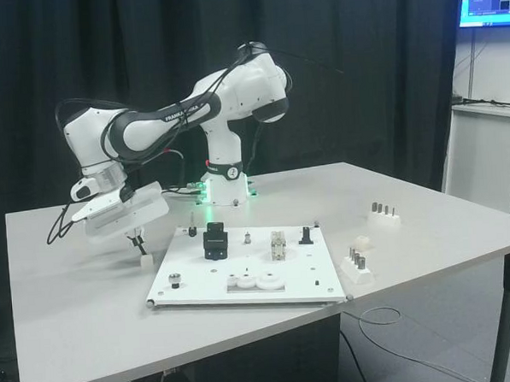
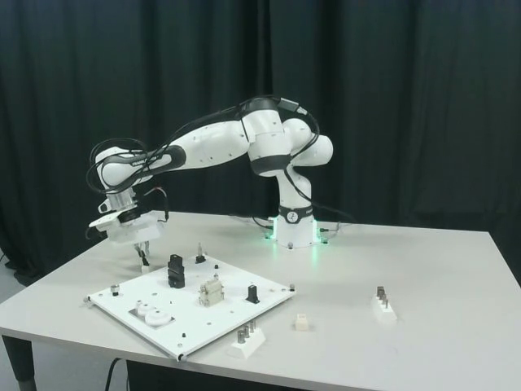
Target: Pick USB.
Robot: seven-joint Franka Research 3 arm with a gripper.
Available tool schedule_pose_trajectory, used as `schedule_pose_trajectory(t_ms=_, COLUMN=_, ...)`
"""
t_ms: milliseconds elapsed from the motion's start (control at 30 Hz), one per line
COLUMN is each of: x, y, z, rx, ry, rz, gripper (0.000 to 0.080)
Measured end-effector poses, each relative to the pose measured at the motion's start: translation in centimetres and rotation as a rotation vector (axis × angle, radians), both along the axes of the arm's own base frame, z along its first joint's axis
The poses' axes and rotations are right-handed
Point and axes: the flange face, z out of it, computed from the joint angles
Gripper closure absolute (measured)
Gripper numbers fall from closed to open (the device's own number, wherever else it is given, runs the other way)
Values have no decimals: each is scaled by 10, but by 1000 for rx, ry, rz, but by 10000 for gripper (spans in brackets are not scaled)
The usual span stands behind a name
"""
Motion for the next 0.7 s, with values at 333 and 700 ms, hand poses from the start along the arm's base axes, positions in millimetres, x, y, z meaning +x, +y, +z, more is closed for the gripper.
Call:
schedule_pose_trajectory(t_ms=333, x=0, y=2, z=18, rx=13, ry=-6, rz=17, gripper=773)
schedule_pose_trajectory(t_ms=700, x=-1, y=2, z=42, rx=17, ry=-6, rz=43, gripper=774)
